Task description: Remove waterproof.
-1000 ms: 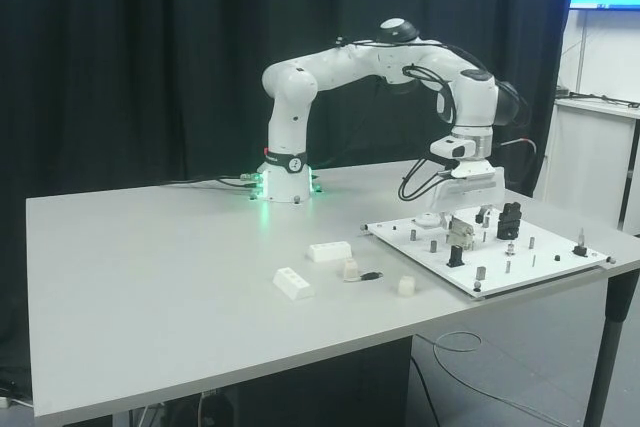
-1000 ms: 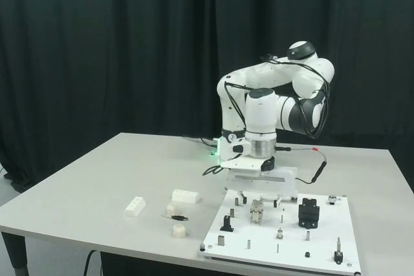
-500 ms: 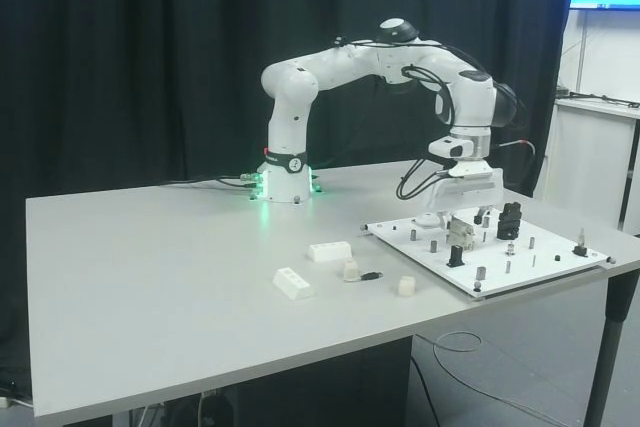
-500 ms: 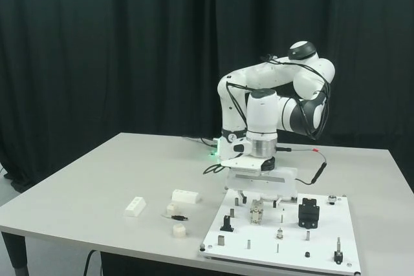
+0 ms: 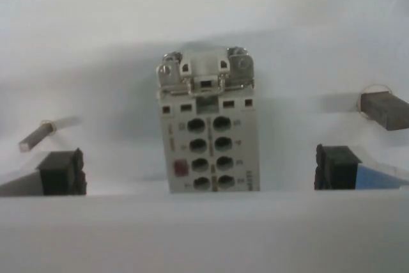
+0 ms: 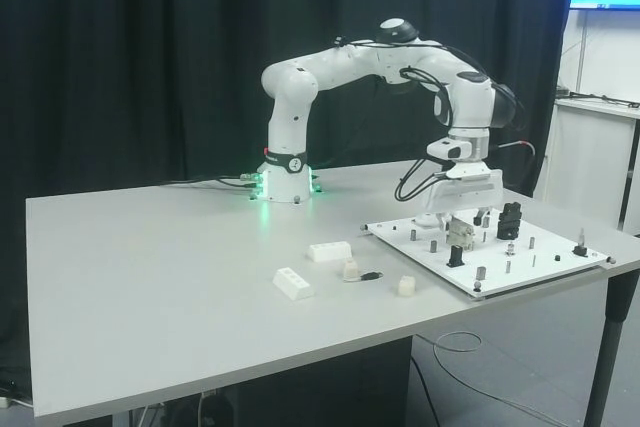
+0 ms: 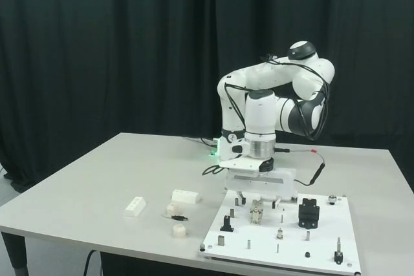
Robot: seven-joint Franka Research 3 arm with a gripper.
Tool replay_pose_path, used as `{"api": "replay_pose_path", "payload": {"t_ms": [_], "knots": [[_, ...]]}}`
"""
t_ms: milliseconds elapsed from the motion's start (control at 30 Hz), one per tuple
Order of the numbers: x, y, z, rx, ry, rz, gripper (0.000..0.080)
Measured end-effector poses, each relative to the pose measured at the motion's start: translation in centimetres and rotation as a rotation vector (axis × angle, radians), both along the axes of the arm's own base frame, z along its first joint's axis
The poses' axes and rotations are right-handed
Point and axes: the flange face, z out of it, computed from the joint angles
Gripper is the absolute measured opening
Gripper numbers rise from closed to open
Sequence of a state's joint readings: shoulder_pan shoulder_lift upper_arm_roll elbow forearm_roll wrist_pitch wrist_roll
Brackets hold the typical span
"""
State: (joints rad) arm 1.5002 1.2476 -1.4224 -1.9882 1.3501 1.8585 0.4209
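The waterproof connector (image 5: 208,129) is a grey-white block with two rows of round holes and a metal latch on top. It stands upright on the white board (image 6: 520,265), near the board's middle (image 7: 257,211). My gripper (image 5: 198,171) hangs just above it, open, with one black fingertip (image 5: 62,172) on each side of the block and a clear gap to it on both sides. In the room views the gripper (image 6: 462,215) (image 7: 259,197) points straight down over the connector (image 6: 461,237).
The board also carries a black block (image 7: 308,212), a small black bracket (image 7: 227,223) and several short pins. Off the board lie two white blocks (image 6: 330,250) (image 6: 293,282), a small white cube (image 6: 407,286) and a small part with a black cable (image 6: 356,271).
The wrist has drifted slightly towards the arm's base above the connector. The fingers stay open and nothing on the board has moved.
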Motion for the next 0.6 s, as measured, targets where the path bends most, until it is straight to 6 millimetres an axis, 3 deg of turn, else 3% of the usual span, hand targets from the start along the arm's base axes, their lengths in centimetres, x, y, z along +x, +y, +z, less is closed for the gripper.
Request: {"api": "replay_pose_path", "payload": {"t_ms": [567,600], "knots": [[0.18,-0.09,-0.92,-0.001,-0.017,-0.001,0.08],[0.18,-0.09,-0.93,-0.001,-0.017,0.0,0.0672]]}}
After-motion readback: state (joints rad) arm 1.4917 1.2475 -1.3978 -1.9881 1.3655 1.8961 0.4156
